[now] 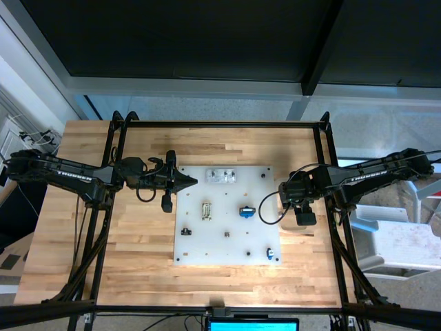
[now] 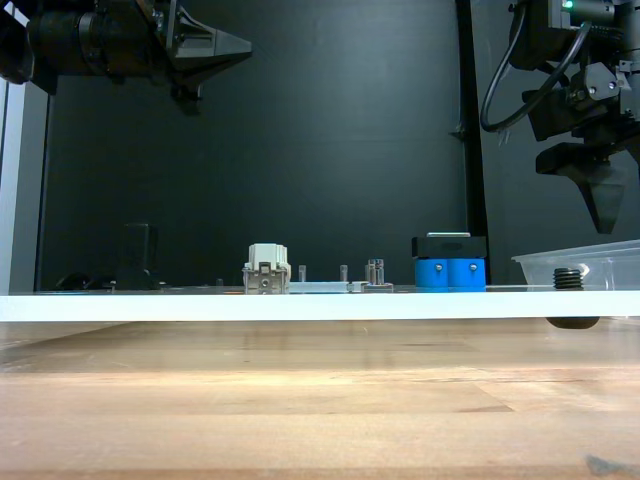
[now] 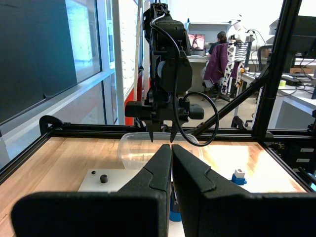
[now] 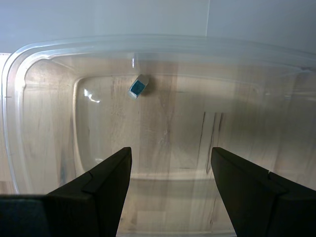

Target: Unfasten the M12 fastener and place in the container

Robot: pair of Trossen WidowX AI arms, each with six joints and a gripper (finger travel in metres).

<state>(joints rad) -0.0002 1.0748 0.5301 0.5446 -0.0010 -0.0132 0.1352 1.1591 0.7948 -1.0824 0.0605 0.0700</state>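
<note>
holding right gripper (image 4: pixel 170 150) wide and empty above the container (image 4: pixel 148 42), nut (image 4: pixel 138 86) lying loose inside, off the bare stud (image 2: pixel 570 278), with left gripper (image 3: pixel 171 148) parked pinched together, unneeded, at the board (image 1: pixel 207 241)'s left edge.

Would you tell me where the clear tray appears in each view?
High: tray beside the board's right edge, under the right tool; left tool over the board's left edge.
Low: tray far right, behind the black stud.
Left wrist: tray beyond the shut left tool.
Right wrist: tray beneath the open tool.
Landmark: right tool above it.
</note>
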